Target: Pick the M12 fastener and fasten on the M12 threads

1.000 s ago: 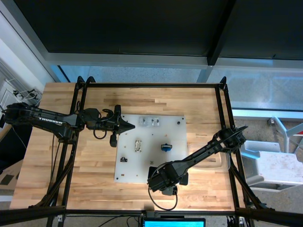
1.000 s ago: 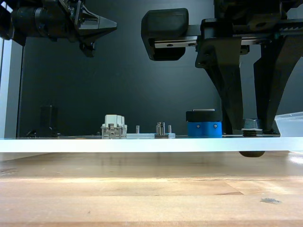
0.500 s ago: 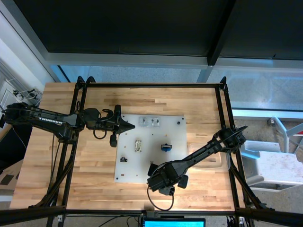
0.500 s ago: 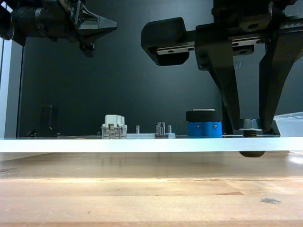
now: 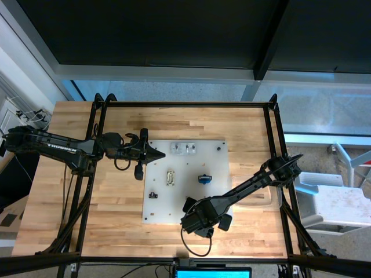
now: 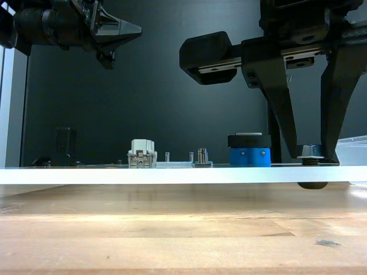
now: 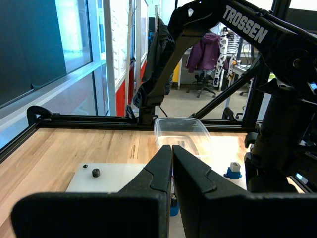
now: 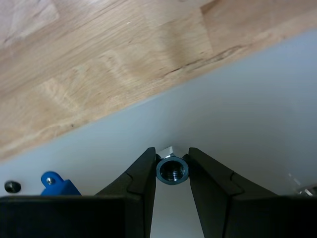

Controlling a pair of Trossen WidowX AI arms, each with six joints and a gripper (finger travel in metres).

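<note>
Right hand [image 8: 170, 156] clamps M12 nut [image 8: 172, 170] at board's [image 5: 162, 211] near edge; left hand [image 7: 172, 147], closed, hangs far-left.
Judgement: keep nut level over stud [image 6: 312, 162]; turn gently, avoid cross-threading.

The table [image 5: 116, 191] is pale wood, with long plank stripes in cream and light brown. The board [image 5: 162, 208] on it is plain white. The left gripper [image 5: 156, 154], at 10 o'clock of the board, is black. The right gripper [image 8: 171, 151], at 5 o'clock, is black too. The nut [image 8: 172, 170] it holds looks silver-grey, perhaps a little bluish. The fitting [image 5: 203, 179] is bright blue.
</note>
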